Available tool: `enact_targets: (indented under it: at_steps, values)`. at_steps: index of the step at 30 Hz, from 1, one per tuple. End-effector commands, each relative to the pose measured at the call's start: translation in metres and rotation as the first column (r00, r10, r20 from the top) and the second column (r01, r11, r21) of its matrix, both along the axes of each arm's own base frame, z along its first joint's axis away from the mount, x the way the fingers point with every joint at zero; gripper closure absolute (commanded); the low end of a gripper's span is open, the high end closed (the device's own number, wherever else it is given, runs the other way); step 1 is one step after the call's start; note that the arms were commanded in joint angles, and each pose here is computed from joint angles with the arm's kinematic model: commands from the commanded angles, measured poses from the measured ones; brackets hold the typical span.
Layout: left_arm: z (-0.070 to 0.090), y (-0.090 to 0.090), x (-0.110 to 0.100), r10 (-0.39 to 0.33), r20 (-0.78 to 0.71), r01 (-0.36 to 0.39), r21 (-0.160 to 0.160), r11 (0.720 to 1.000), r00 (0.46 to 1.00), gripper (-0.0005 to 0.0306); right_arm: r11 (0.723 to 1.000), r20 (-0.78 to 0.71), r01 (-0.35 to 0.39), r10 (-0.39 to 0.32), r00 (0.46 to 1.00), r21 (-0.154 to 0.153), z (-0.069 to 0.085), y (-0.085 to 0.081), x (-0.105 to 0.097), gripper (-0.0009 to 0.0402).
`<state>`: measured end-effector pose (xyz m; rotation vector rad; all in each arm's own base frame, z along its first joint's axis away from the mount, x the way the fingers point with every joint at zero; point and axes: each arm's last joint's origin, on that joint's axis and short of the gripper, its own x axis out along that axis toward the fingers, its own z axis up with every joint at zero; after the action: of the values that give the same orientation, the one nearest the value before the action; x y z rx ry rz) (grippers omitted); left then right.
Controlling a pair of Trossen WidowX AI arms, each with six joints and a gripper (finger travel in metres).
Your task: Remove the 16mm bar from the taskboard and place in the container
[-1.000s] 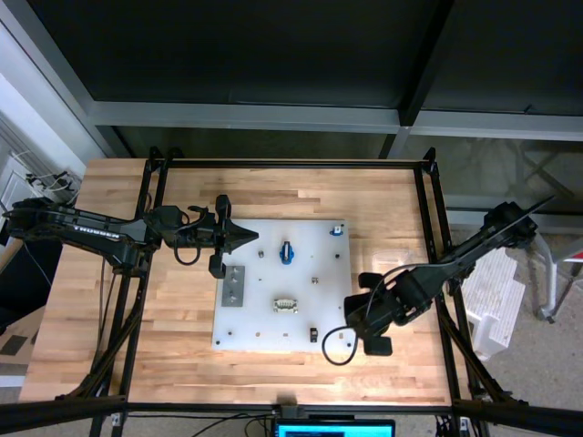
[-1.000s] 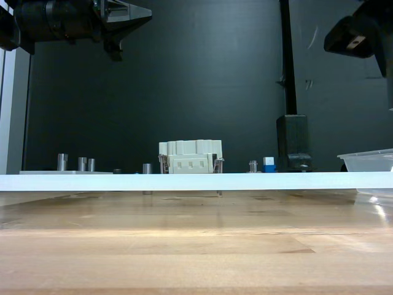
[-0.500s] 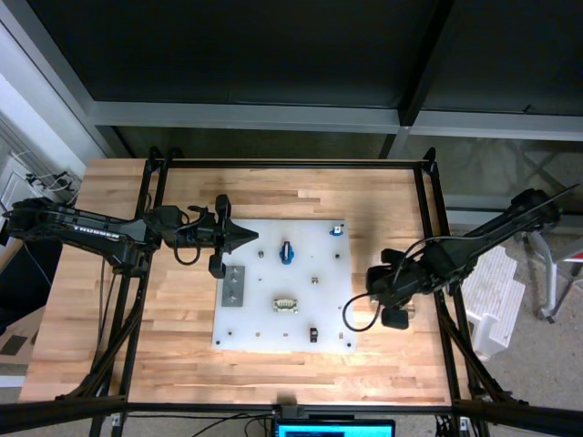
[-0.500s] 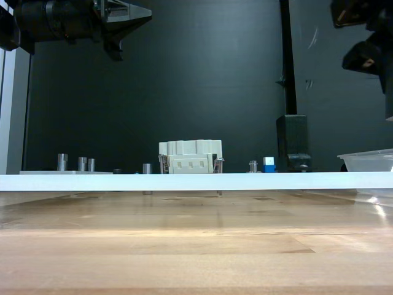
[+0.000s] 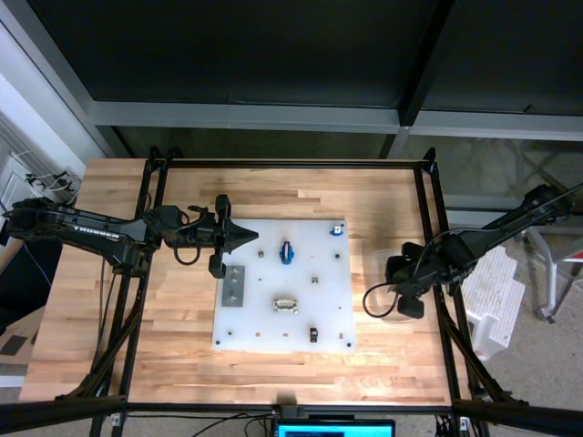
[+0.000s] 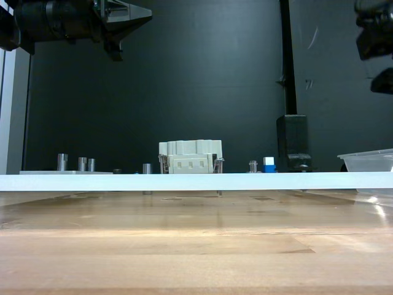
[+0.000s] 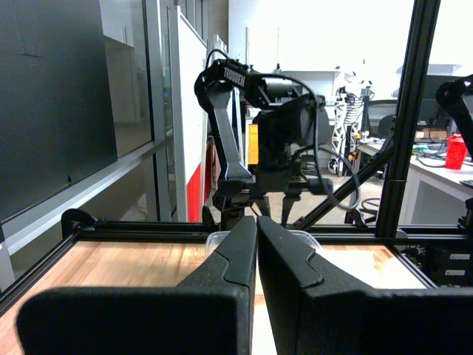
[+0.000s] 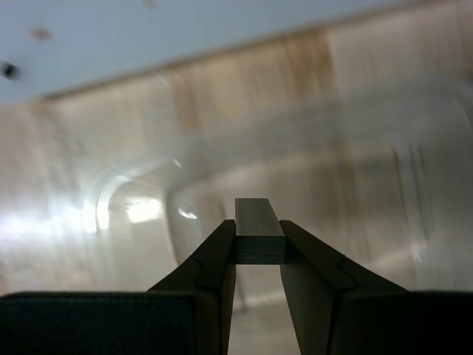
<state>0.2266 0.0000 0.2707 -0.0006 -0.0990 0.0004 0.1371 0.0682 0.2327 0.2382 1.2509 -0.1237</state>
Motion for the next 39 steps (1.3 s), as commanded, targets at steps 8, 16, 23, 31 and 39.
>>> enact_targets:
  at_steps: [8,16,23,31,39]
  values:
    - [0.0,0.0,0.0,0.0,0.0,0.0,0.0,1.0,1.0,0.03,0.997,-0.128,0.064,-0.069,0.989,-0.049,-0.027,-0.006,-0.012,0.0384]
    - [0.0,0.0,0.0,0.0,0.0,0.0,0.0,1.0,1.0,0.03,0.998,-0.165,0.048,-0.038,0.986,0.052,-0.044,0.002,-0.004,0.0384]
    - [0.0,0.0,0.0,0.0,0.0,0.0,0.0,1.0,1.0,0.03,0.996,-0.161,0.087,-0.082,0.984,0.022,-0.047,0.001,-0.002,0.0363]
    - [0.0,0.0,0.0,0.0,0.0,0.0,0.0,1.0,1.0,0.03,0.987,-0.152,0.153,-0.145,0.978,0.043,-0.047,0.002,-0.001,0.0229]
    - [0.0,0.0,0.0,0.0,0.0,0.0,0.0,1.0,1.0,0.03,0.983,-0.143,0.176,-0.167,0.976,0.055,-0.044,0.003,0.001,0.0134]
